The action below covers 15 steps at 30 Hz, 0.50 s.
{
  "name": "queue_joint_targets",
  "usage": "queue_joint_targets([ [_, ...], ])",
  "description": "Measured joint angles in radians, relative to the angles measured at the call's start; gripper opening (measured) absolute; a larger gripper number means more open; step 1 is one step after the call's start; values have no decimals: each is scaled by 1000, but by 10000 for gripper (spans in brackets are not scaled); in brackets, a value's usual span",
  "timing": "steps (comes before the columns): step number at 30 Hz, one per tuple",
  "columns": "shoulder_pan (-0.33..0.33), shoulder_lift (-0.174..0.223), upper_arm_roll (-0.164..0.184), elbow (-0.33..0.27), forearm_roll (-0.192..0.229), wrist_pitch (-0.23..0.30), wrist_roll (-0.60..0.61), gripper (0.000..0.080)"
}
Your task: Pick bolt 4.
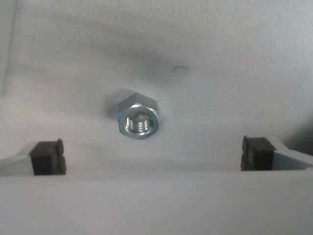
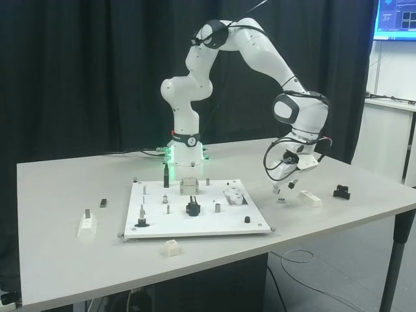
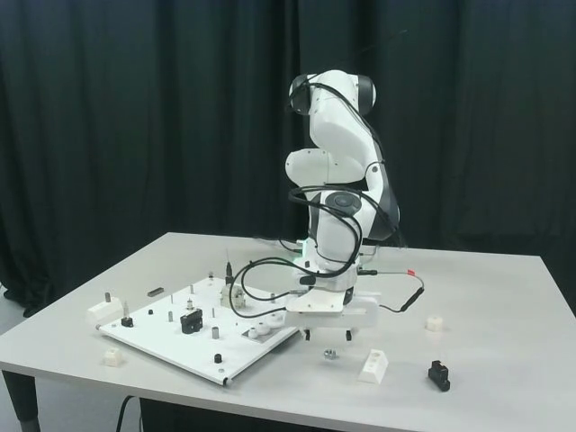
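Observation:
A small metal hex piece with a threaded hole (image 1: 139, 117) lies flat on the grey table; it looks like a nut. My gripper (image 1: 152, 154) is open, its two black fingertips (image 1: 47, 156) wide apart and holding nothing. The piece lies between them, a little ahead of the tips. From the first room view the gripper (image 2: 284, 190) hangs just above the piece (image 2: 281, 199), right of the white board (image 2: 195, 226). The second room view shows the gripper (image 3: 328, 335) a short way above the piece (image 3: 329, 353), with a visible gap.
The white board carries several small black and metal parts. A white block (image 2: 309, 199) and a black part (image 2: 342, 191) lie to the right of the gripper. Another white block (image 2: 86, 224) and a small white cube (image 2: 171, 247) sit left and in front.

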Motion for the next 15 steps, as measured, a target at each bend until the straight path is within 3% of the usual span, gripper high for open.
queue_joint_targets([
  [15, 1, -11, 0, 0, -2, 17, -1, 800],
])
